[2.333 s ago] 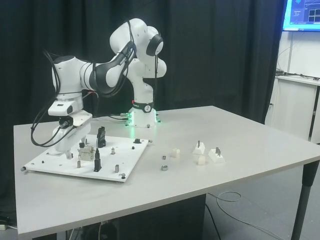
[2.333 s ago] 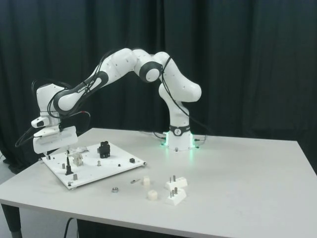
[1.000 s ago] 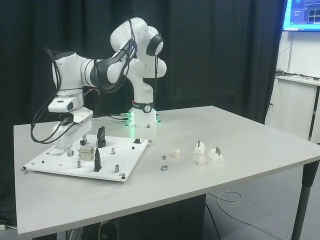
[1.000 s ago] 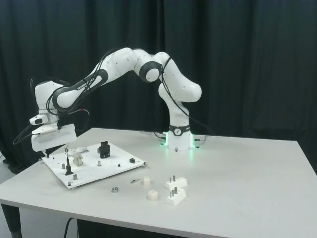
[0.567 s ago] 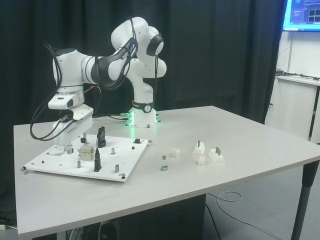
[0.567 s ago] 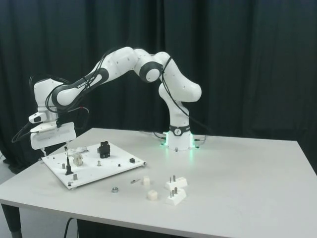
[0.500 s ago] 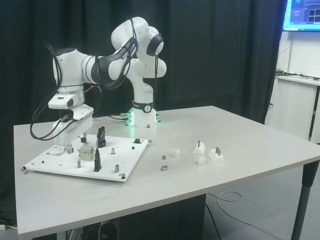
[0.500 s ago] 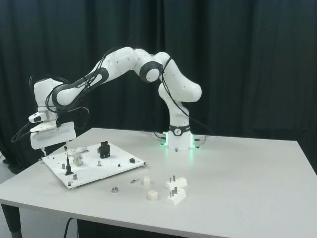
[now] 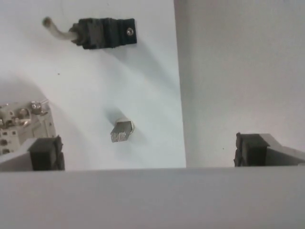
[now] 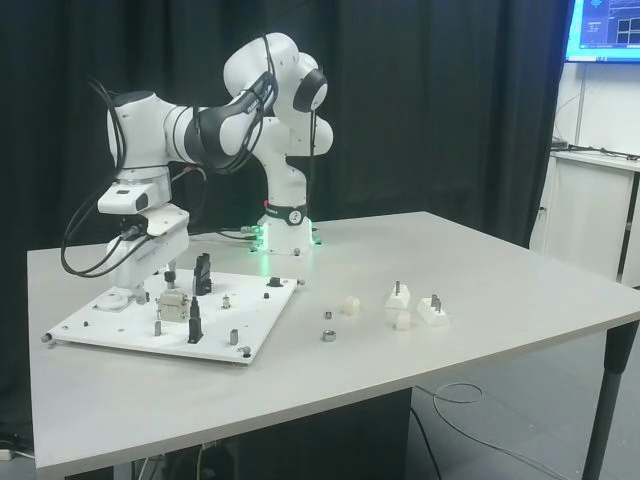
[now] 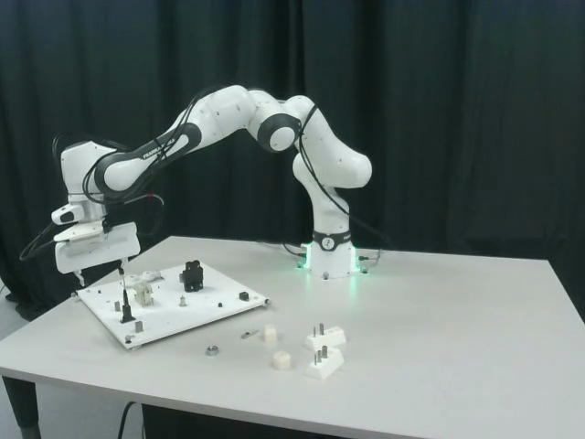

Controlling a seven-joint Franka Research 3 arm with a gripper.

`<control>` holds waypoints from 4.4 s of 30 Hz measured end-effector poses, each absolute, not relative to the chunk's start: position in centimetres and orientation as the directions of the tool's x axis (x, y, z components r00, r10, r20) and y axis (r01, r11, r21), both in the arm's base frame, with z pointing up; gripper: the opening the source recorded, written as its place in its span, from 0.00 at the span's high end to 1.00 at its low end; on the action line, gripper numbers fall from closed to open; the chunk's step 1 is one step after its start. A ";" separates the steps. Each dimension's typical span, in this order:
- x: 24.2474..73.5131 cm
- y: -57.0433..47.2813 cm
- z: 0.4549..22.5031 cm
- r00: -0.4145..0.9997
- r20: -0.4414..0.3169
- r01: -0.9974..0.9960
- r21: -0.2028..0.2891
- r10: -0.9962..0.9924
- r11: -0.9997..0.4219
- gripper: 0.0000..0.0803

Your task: Pick round peg 2.

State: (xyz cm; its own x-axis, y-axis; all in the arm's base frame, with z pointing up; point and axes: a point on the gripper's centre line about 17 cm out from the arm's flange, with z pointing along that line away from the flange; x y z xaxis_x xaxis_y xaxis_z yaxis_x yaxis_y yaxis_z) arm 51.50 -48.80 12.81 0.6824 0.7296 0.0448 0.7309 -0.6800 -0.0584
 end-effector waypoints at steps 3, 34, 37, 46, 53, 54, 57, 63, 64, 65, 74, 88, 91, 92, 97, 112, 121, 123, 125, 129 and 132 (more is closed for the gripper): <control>51.7 -48.7 13.0 0.689 0.045 0.725 -0.060 0.724 -0.686 0.00; 56.8 -39.1 14.9 0.920 0.016 0.388 -0.161 0.391 -0.907 0.00; 57.5 -37.9 14.9 0.936 0.004 0.349 -0.164 0.353 -0.923 0.00; 59.4 -34.0 15.0 0.965 -0.031 0.249 -0.174 0.259 -0.953 0.00; 60.5 -30.7 14.8 0.985 -0.070 0.141 -0.182 0.156 -0.973 0.00; 60.7 -30.2 14.7 0.987 -0.077 0.127 -0.183 0.143 -0.975 0.00; 60.9 -28.5 14.5 0.989 -0.098 0.088 -0.189 0.108 -0.978 0.00; 61.4 -24.3 14.0 0.987 -0.148 0.023 -0.207 0.055 -0.978 0.00; 61.5 -23.5 13.8 0.987 -0.156 0.012 -0.211 0.046 -0.977 0.00; 61.6 -22.5 13.6 0.986 -0.166 -0.002 -0.213 0.035 -0.977 0.00; 62.4 -14.1 11.8 0.969 -0.244 -0.094 -0.202 -0.043 -0.975 0.00; 62.4 -3.5 10.7 0.929 -0.324 -0.229 -0.118 -0.180 -0.966 0.00; 62.7 -1.6 10.8 0.922 -0.324 -0.257 -0.102 -0.212 -0.961 0.00; 62.7 -1.0 10.8 0.920 -0.323 -0.267 -0.098 -0.223 -0.959 0.00; 63.0 1.6 10.9 0.914 -0.309 -0.300 -0.075 -0.264 -0.951 0.00; 61.6 6.6 9.7 0.912 -0.267 -0.328 -0.018 -0.312 -0.944 0.00; 60.9 7.8 9.0 0.918 -0.234 -0.329 0.000 -0.320 -0.944 0.00; 60.9 7.9 8.8 0.919 -0.225 -0.331 0.001 -0.323 -0.944 0.00; 60.9 7.9 8.7 0.920 -0.217 -0.335 0.001 -0.327 -0.942 0.00; 60.9 7.9 8.3 0.921 -0.203 -0.340 0.000 -0.333 -0.941 0.00; 60.8 7.9 8.1 0.922 -0.198 -0.341 0.000 -0.334 -0.940 0.00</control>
State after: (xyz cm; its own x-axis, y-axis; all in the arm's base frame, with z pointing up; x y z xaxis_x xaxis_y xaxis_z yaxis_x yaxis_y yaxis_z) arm 60.77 7.87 8.13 0.9216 -0.3337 -0.1980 -0.3406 -0.9402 -0.0004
